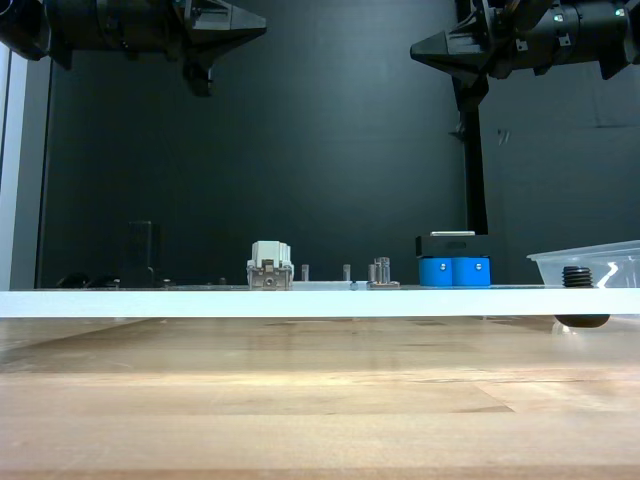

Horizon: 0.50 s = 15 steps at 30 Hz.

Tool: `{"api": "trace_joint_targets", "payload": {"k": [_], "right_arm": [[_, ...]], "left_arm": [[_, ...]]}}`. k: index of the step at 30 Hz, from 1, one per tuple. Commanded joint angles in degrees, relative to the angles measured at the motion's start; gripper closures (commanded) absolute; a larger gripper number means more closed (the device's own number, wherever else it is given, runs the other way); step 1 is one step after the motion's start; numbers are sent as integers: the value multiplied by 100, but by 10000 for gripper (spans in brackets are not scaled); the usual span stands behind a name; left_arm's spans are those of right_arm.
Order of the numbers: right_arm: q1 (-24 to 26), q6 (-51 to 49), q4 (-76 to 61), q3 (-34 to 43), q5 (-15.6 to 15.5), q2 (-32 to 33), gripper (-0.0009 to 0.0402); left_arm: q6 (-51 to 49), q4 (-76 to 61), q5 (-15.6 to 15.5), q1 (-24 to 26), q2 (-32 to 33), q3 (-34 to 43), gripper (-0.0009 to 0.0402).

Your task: Pick the RJ45 connector and install on the taskboard

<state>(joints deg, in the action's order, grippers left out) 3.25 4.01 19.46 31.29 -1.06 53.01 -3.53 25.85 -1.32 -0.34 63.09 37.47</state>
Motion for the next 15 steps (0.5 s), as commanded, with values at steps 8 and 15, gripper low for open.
{"api": "trace_joint_targets", "payload": {"k": [8,15], "right_arm": [[-42,2,361,2,-48,0,393],[-70,24,-874,389,-50,-50,393]], "left_arm": [[0,0,0,-4,0,2,393],[0,0,0,-4,0,2,392]]}}
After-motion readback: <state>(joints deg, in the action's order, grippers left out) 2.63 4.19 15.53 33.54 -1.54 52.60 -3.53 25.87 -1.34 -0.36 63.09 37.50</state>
